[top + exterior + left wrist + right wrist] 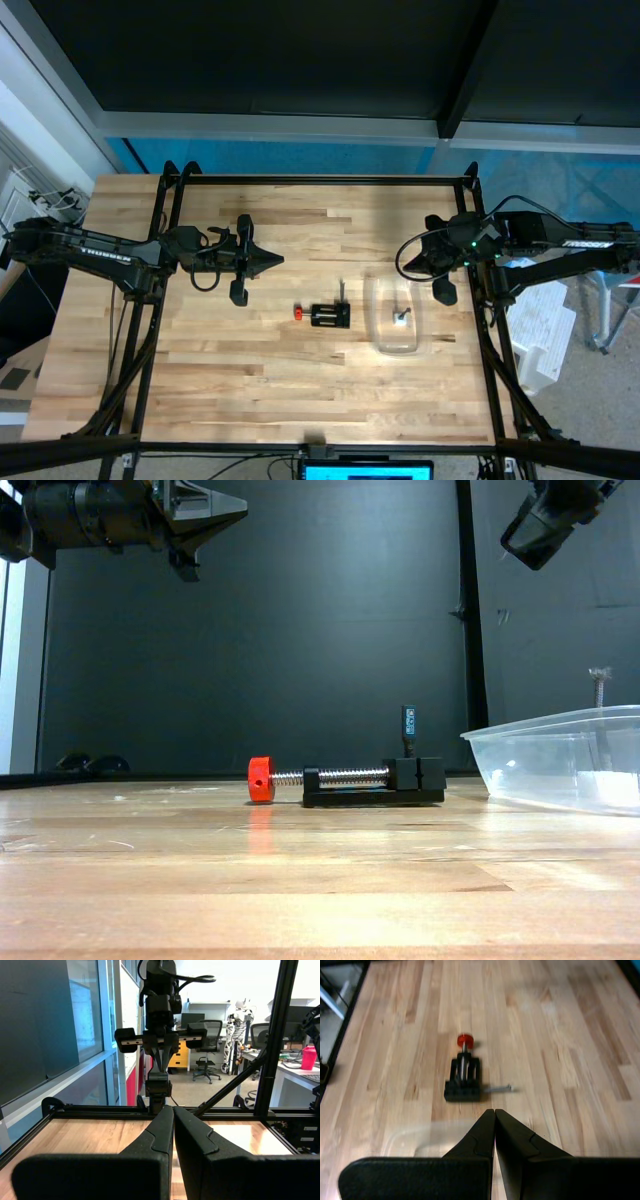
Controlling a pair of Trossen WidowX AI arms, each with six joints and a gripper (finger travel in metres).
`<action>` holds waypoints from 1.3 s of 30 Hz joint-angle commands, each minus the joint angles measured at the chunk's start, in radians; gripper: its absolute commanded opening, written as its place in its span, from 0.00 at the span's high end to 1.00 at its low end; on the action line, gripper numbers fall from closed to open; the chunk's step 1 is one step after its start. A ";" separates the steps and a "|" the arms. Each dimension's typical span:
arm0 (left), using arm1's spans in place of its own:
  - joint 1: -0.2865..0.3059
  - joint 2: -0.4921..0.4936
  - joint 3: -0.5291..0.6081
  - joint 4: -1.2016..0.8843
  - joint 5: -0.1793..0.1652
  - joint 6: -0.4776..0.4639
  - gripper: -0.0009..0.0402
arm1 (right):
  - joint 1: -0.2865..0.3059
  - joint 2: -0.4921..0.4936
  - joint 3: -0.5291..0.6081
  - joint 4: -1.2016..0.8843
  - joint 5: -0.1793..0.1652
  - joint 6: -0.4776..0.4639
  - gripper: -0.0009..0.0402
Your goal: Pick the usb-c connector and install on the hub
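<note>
Wood-plank table [230, 390], bounded at the far and side edges by a black frame rail [320, 180].

Left gripper [173, 1110]: fingers pressed together with nothing between them. It is held high over the table and points level toward the opposite arm. The hub [330, 316] lies well below it, ahead of its tips and off toward the near edge, with bare wood between.

Right gripper [494, 1112]: fingers likewise closed on nothing. It is raised well above the table and tilted downward. The clear plastic tray [410, 1137] lies just beneath and ahead of its tips. Beyond the tray, further ahead, the hub rests flat on the wood. Its red-orange knob [465, 1039] is at the end away from this gripper, and a thin grey stem [408, 725] stands upright at the end toward it. Hub and tray are near each other but apart, with a strip of bare wood between them.

A small white square piece [400, 320] sits inside the tray. A tiny dark-grey bit touching it appears to be the usb-c connector [398, 312], but it is too small to confirm.

In the low view, open air separates both grippers from the hub and the tray rim.
</note>
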 commanded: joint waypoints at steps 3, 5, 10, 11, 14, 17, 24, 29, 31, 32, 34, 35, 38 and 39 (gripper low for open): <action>0.000 0.000 0.000 0.000 0.000 0.000 0.98 | 0.006 0.012 0.017 -0.071 0.000 0.025 0.98; 0.000 0.000 0.000 0.000 0.000 0.000 0.98 | 0.008 0.015 0.021 -0.093 0.000 0.029 0.98; 0.000 0.000 0.000 0.000 0.000 0.000 0.98 | 0.023 0.035 0.021 -0.163 -0.001 0.045 0.98; 0.000 0.000 0.000 0.000 0.000 0.000 0.98 | 0.027 0.037 0.021 -0.178 0.000 0.049 0.98; 0.000 0.000 0.000 0.000 0.000 0.000 0.98 | 0.043 0.055 0.021 -0.219 0.000 0.051 0.98; 0.000 0.000 0.000 0.000 0.000 0.000 0.98 | 0.067 0.073 0.021 -0.250 0.000 0.064 0.98; 0.000 0.000 0.000 0.000 0.000 0.000 0.98 | 0.114 0.113 0.021 -0.291 0.001 0.078 0.98; 0.000 0.000 0.000 0.000 0.000 0.000 0.98 | 0.133 0.154 0.021 -0.342 0.002 0.080 0.98; 0.000 0.000 0.000 0.000 0.000 0.000 0.98 | 0.140 0.174 0.021 -0.355 0.002 0.080 0.98; 0.000 0.000 0.000 0.000 0.000 0.000 0.98 | 0.142 0.185 0.021 -0.359 0.002 0.080 0.98; 0.000 0.000 0.000 0.000 0.000 0.000 0.98 | 0.144 0.202 0.021 -0.360 0.002 0.082 0.98; 0.000 0.000 0.000 0.000 0.000 0.000 0.98 | 0.146 0.208 0.021 -0.360 0.002 0.083 0.98; 0.000 0.000 0.000 0.000 0.000 0.000 0.98 | 0.149 0.227 0.020 -0.360 0.011 0.085 0.96; 0.000 0.000 0.000 0.000 0.000 0.000 0.98 | 0.150 0.233 0.020 -0.360 0.011 0.085 0.94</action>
